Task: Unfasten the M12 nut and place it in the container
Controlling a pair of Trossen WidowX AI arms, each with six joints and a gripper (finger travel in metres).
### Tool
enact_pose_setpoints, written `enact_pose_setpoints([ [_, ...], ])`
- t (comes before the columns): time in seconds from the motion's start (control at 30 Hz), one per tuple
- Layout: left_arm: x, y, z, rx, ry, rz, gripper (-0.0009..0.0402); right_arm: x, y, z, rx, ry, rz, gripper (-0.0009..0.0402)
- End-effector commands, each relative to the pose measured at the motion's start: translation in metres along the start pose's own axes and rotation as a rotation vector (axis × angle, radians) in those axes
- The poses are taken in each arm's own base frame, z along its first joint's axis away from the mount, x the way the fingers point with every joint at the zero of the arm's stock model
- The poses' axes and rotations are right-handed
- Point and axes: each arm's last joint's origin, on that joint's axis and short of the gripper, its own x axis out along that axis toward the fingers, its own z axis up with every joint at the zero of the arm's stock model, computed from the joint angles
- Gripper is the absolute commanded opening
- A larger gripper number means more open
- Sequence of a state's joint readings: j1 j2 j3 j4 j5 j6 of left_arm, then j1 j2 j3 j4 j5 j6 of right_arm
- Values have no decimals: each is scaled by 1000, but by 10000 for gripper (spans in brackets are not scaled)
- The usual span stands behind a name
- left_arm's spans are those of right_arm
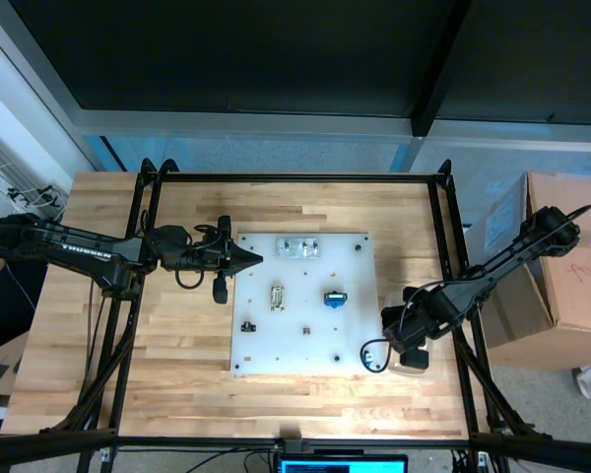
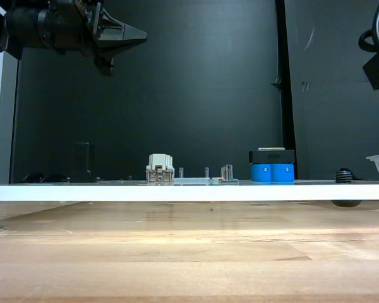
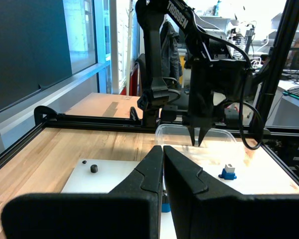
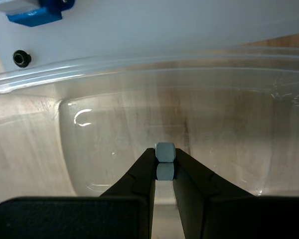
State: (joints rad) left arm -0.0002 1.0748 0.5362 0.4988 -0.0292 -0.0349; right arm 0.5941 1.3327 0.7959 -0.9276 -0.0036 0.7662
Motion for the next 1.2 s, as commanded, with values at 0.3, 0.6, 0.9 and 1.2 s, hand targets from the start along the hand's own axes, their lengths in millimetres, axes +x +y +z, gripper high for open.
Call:
enact_pose_setpoints([
  [0.3,0,0,0,0,0,0,0,2,1,-3,16,40,21,144],
  [0.6,0,0,0,0,0,0,0,0,2,-2,51,39,27,188],
  [0.9,0,0,0,0,0,0,0,-46,-3,14,51,27,17,145],
  [1.2,0,0,0,0,0,0,0,-99,-38,60,1,-157,7,15],
])
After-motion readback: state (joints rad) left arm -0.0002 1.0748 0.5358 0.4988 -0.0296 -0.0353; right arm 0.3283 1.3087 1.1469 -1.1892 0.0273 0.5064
